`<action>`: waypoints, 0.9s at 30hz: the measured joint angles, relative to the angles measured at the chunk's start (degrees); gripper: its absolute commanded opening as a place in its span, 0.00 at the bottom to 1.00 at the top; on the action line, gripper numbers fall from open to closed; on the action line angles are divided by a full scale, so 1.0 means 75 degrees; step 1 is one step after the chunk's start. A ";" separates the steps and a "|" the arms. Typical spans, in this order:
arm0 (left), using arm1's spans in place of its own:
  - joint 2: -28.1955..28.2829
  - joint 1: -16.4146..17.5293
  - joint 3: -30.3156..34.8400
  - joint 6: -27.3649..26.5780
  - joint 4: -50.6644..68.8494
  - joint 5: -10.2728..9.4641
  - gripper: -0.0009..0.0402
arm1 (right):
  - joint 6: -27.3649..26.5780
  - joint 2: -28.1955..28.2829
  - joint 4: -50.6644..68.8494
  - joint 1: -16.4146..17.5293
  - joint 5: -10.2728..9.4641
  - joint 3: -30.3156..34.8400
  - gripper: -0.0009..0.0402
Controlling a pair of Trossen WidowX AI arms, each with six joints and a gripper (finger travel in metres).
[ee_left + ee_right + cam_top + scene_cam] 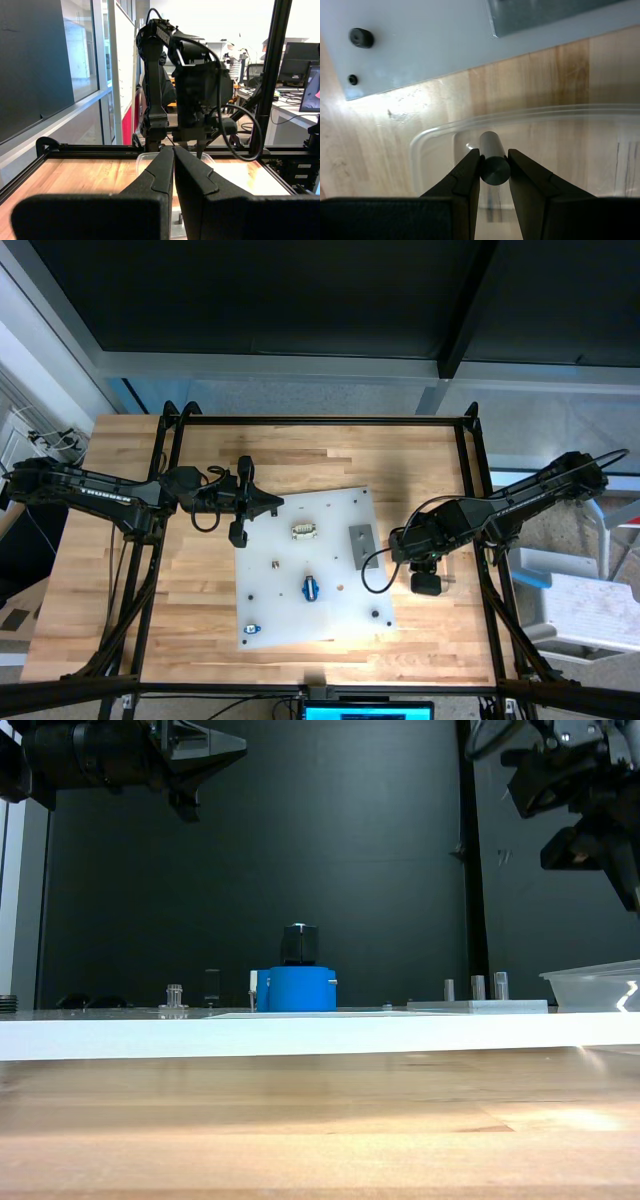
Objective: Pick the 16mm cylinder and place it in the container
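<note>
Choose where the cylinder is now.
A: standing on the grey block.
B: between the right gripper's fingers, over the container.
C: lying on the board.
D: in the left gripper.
B: the right wrist view shows the cylinder clamped in the right gripper above the container, while the left gripper hangs shut and empty by the board's left edge.

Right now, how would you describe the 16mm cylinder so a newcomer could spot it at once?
Go to the table's right side, where the right gripper hangs over the clear container; the left gripper is shut above the board's left edge. The cylinder is the short grey peg pinched in the right gripper's jaws, unlike the pegs standing on the grey block.
</note>
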State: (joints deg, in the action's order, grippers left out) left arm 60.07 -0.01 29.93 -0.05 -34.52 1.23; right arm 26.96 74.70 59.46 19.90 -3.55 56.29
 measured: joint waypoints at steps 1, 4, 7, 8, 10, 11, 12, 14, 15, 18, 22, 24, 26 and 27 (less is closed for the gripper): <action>0.0003 0.0000 0.0003 0.0003 0.0003 0.0000 0.02 | 0.0038 -0.0041 -0.0082 -0.0003 -0.0082 -0.0093 0.06; 0.0000 0.0000 0.0000 0.0000 0.0000 -0.0003 0.02 | 0.0172 -0.0108 -0.0248 -0.0003 -0.0294 -0.0332 0.06; 0.0003 0.0000 0.0003 0.0000 0.0003 0.0000 0.02 | 0.0315 -0.0175 -0.0469 0.0003 -0.0434 -0.0574 0.06; 0.0003 0.0000 0.0000 0.0003 0.0003 -0.0003 0.02 | 0.0370 -0.0192 -0.0545 0.0000 -0.0530 -0.0653 0.06; 0.0000 0.0000 0.0003 0.0000 0.0003 0.0000 0.02 | 0.0446 -0.0207 -0.0679 -0.0003 -0.0764 -0.0796 0.06; 0.0003 0.0000 0.0000 0.0000 0.0003 -0.0003 0.02 | 0.0498 -0.0207 -0.0737 -0.0003 -0.0863 -0.0863 0.06; 0.0000 0.0000 0.0000 0.0000 0.0003 -0.0003 0.02 | 0.0548 -0.0210 -0.0819 -0.0003 -0.0944 -0.0935 0.06; 0.0000 0.0000 0.0000 0.0000 0.0003 0.0000 0.02 | 0.0612 -0.0224 -0.0979 0.0003 -0.1052 -0.1075 0.06; 0.0003 0.0000 0.0003 0.0000 0.0000 -0.0003 0.02 | 0.0656 -0.0224 -0.1058 0.0003 -0.1116 -0.1139 0.06; 0.0003 0.0000 0.0003 0.0000 0.0003 -0.0003 0.02 | 0.0784 -0.0224 -0.1291 -0.0003 -0.1303 -0.1306 0.06; 0.0003 0.0000 0.0003 0.0000 0.0003 0.0000 0.02 | 0.0901 -0.0224 -0.1349 -0.0003 -0.1303 -0.1399 0.06; 0.0000 0.0000 0.0000 0.0000 0.0003 -0.0003 0.02 | 0.0912 -0.0224 -0.1367 0.0000 -0.1294 -0.1416 0.08; 0.0003 0.0000 0.0003 0.0000 0.0003 0.0000 0.02 | 0.0941 -0.0224 -0.1408 0.0000 -0.1291 -0.1443 0.10; 0.0000 0.0000 0.0003 0.0000 0.0003 -0.0003 0.02 | 0.0947 -0.0224 -0.1419 -0.0003 -0.1291 -0.1454 0.12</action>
State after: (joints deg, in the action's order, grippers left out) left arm 60.07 -0.01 29.95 -0.05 -34.50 1.21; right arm 34.06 73.01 48.82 19.88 -13.23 45.39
